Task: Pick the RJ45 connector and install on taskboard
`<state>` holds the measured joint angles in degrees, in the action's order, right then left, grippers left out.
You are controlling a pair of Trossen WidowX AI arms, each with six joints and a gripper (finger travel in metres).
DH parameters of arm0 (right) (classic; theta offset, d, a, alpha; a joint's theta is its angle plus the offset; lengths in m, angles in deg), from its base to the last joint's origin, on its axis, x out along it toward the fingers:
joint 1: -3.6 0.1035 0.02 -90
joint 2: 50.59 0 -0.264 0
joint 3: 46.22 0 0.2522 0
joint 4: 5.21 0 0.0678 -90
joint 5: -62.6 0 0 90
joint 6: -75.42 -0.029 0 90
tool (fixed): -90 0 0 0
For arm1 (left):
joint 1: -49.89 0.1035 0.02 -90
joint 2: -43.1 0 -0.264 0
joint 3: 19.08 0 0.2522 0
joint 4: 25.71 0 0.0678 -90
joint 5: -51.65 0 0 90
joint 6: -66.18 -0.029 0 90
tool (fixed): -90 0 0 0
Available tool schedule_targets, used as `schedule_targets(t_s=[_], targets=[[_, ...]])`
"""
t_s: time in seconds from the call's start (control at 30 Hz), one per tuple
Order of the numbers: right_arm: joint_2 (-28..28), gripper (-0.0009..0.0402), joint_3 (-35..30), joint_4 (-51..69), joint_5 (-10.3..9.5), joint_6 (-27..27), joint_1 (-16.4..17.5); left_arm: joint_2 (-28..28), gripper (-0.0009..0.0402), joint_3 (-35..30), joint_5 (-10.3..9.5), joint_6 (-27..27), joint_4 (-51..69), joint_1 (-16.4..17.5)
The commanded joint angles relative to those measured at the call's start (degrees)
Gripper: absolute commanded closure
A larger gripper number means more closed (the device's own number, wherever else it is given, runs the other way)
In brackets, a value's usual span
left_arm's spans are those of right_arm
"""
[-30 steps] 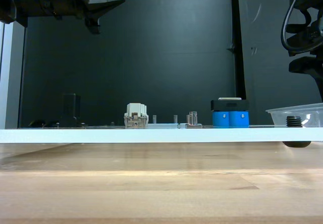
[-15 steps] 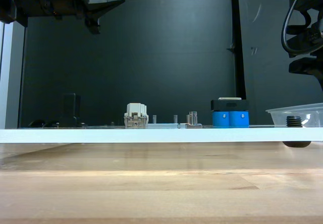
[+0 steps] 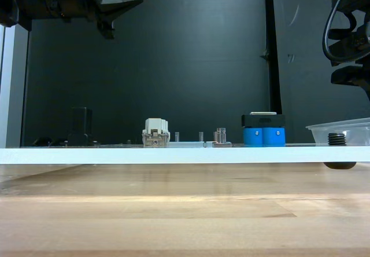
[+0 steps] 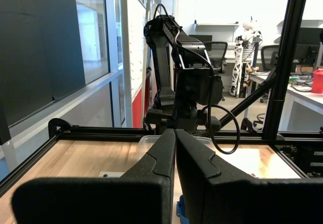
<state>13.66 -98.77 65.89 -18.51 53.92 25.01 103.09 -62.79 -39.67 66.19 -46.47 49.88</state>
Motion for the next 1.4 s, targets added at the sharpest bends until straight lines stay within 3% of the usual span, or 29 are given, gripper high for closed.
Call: schedule_targets(t_s=[0.03,0.5,0.73,0.93,1.4], targets=[[-0.1,0.0393,-0.3,0.0,-1.27,0.1,0.0,0.0,0.0393,0.0,0.0,0.0,0.0,0.0],[-3.2,0.0393,-1.2,0.5,-1.62,0.1,-0.2,0.0,0.0393,0.0,0.0,0.0,0.0,0.0],[-3.4,0.0393,-6.9,4.9,-1.64,-0.8,-0.1,0.0,0.0393,0.0,0.0,0.0,0.0,0.0],[-3.0,0.0393,-11.5,5.5,-7.56,-0.9,0.0,0.0,0.0393,0.0,0.0,0.0,0.0,0.0],[-0.5,0.0393,-17.1,11.2,-7.37,-2.6,0.7,0.0,0.0393,0.0,0.0,0.0,0.0,0.0]])
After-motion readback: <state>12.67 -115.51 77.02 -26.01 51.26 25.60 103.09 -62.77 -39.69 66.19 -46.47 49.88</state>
